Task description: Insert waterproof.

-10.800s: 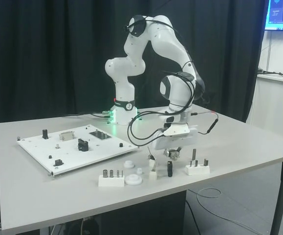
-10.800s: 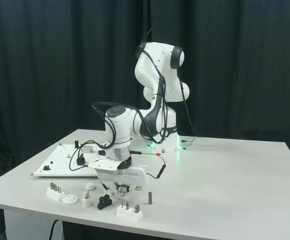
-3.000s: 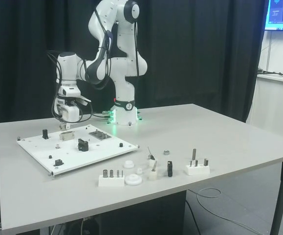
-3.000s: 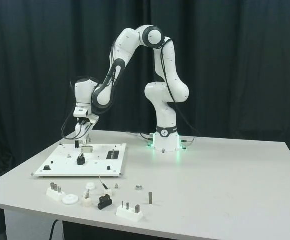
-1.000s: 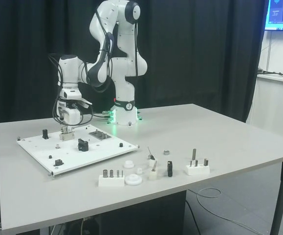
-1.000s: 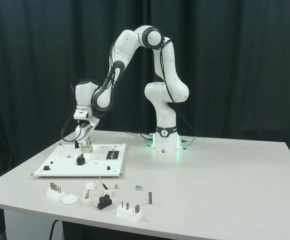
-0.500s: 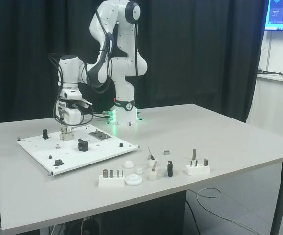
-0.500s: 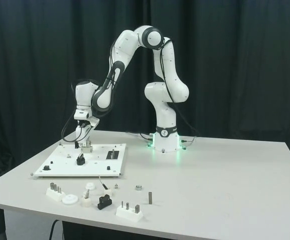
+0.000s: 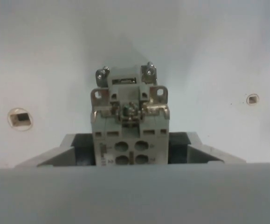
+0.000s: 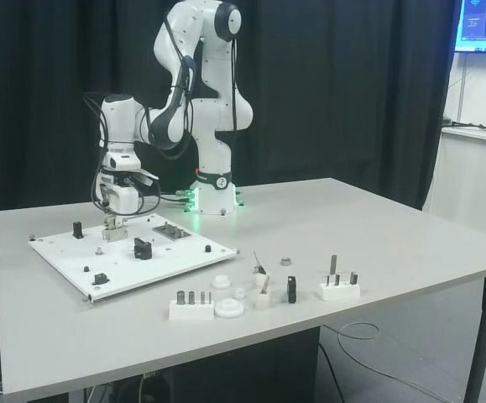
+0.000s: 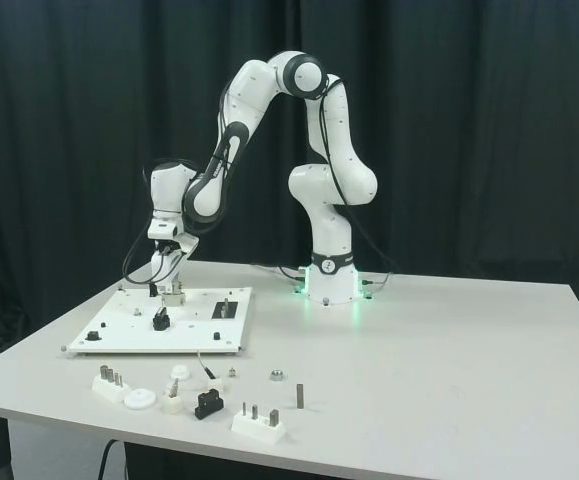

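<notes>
Wrist view shows you the waterproof connector (image 9: 129,123) standing on the white board (image 9: 209,56), its lower part between grey housing walls. You cannot tell how the gripper (image 10: 112,220) stands. Beside the board's near edge lie small white holders (image 10: 190,308).

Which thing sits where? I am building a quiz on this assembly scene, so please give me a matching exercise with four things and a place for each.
Things:
1. pincer
2. white board
3. black clip
4. green light

Places:
A. at the foot of the arm
B. among the loose parts near the table's front edge
C. low over the connector on the board
D. flat on the grey table, on the side away from the screen

Pairs: 1-C, 2-D, 3-B, 4-A
</notes>
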Available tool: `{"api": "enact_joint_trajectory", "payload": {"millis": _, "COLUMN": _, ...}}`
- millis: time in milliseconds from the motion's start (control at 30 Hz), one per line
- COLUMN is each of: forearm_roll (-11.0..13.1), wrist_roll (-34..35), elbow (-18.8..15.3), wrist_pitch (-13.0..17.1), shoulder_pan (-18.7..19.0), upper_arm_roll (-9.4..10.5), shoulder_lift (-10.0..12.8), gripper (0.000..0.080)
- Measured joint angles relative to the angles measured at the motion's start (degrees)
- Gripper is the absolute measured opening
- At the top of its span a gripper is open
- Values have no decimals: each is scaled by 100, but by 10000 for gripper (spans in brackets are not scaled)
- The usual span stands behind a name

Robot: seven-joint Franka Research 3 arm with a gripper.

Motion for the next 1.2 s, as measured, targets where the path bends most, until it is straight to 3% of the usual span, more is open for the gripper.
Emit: {"api": "enact_joint_trajectory", "payload": {"millis": 1200, "forearm_roll": 18, "wrist_roll": -88, "elbow": -18, "wrist_pitch": -94, "shoulder_pan": 0, "upper_arm_roll": -37, "shoulder_lift": -50, "gripper": 314}}
